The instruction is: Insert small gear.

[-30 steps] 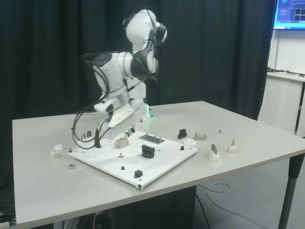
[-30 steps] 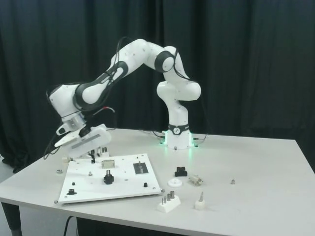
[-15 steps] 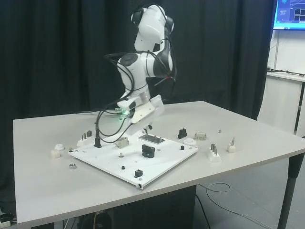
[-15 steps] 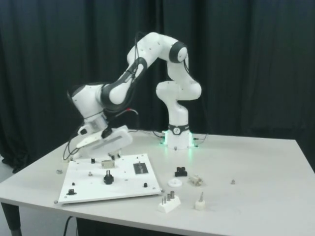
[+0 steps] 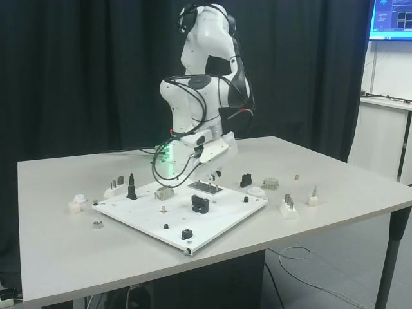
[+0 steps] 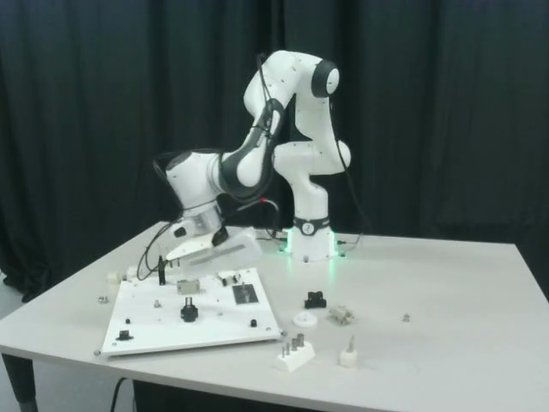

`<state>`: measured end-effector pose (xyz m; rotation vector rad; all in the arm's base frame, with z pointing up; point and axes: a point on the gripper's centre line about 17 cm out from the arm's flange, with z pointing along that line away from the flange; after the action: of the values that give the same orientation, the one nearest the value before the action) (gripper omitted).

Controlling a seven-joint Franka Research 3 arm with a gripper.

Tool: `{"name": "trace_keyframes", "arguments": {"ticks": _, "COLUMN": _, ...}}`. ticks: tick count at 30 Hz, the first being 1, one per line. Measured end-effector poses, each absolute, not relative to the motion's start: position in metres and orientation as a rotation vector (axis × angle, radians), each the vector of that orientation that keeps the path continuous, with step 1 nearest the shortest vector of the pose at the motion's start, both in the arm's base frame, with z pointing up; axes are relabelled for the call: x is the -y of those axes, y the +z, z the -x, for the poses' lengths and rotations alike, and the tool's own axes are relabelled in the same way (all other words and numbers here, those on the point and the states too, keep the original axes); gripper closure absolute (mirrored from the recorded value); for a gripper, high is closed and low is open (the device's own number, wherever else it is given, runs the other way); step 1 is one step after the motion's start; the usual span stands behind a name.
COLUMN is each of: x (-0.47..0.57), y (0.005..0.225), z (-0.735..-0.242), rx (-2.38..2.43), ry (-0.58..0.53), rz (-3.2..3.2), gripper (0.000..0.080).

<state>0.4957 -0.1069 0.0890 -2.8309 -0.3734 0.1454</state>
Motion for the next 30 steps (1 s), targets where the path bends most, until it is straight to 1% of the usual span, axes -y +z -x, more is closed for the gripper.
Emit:
{"name": "trace_keyframes", "arguments": {"ticks": 14, "x": 0.095, "y": 0.066, "z": -0.493, "rx": 0.378, "ry": 0.094, "rz": 2.951, "gripper": 0.0603}}
{"name": "trace_keyframes", "arguments": {"ticks": 30, "x": 0.095, "y": 0.061, "z": -0.474, "rx": 0.341, "ry": 0.064, "rz": 2.963, "gripper": 0.0603}}
